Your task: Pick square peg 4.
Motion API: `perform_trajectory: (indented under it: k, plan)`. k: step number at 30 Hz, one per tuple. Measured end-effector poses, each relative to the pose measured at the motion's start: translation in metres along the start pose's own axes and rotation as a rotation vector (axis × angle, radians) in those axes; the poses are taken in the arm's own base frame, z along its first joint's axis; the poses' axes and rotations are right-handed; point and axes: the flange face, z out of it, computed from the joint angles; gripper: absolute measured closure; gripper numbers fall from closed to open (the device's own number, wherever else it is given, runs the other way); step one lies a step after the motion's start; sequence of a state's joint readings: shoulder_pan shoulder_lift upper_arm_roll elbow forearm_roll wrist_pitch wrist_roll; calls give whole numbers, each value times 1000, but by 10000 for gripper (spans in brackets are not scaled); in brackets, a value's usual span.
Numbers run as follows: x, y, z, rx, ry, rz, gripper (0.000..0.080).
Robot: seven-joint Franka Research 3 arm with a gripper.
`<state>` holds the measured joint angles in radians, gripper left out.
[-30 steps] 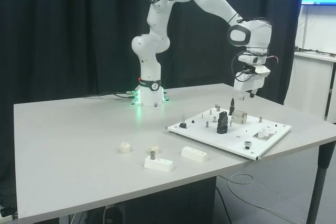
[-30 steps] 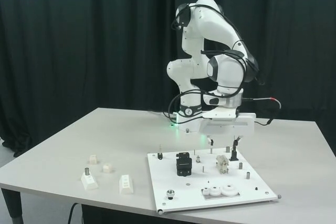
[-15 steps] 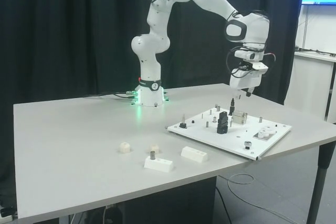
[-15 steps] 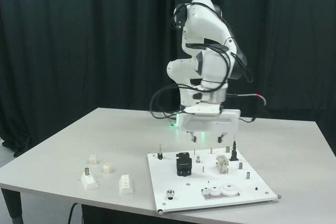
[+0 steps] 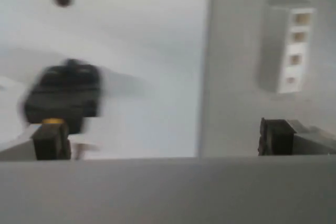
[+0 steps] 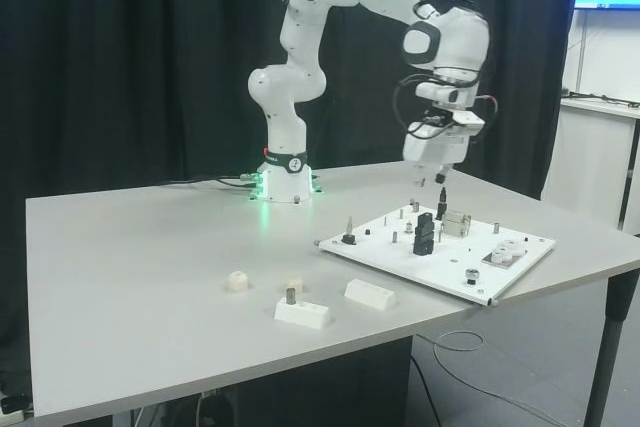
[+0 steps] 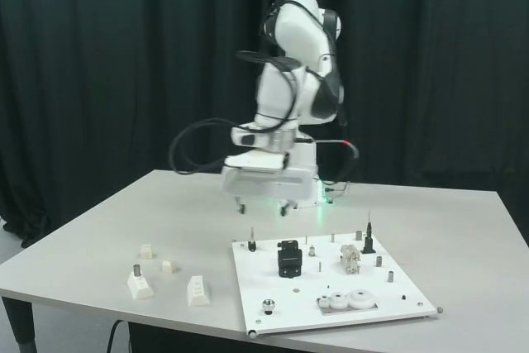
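My gripper (image 6: 430, 181) (image 7: 262, 207) hangs open and empty, well above the near-left edge of the white board (image 6: 380, 247) (image 7: 248, 287). In the wrist view its fingertips (image 5: 51, 140) stand wide apart with nothing between them. Below it the wrist view shows a black part (image 5: 63, 95) on the board and a white block with several square holes (image 5: 287, 51) on the grey table. That block (image 6: 369, 293) (image 7: 197, 290) lies just off the board. A short grey peg (image 6: 290, 295) (image 7: 136, 270) stands in another white block. I cannot tell which piece is square peg 4.
Two small white cubes (image 6: 237, 280) (image 6: 295, 284) lie on the table beside the blocks. On the board stand a black clamp (image 6: 424, 233) (image 7: 288, 258), thin pins, a grey connector (image 7: 350, 259) and white gears (image 7: 347, 300). The arm's base (image 6: 284, 182) glows green at the back.
The arm has swung from above the board's far side across towards its other edge and the loose white blocks. The gripper has stayed open and empty.
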<state>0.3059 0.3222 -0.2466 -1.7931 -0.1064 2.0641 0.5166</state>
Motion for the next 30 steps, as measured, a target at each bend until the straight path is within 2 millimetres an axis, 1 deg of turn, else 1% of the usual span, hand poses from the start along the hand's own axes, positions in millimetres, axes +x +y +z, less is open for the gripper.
perform_trajectory:
  k: [8, 15, 18, 23, 30]
  plan:
    - [47, 68, 11, -7, -1, -9, 3]
    - [79, 119, 29, -17, -8, -15, 3]
    - [90, 137, 41, -16, -14, -21, 3]
    - [107, 165, 67, -8, -25, -33, 3]
    - [125, 196, 104, 21, -40, -27, 3]
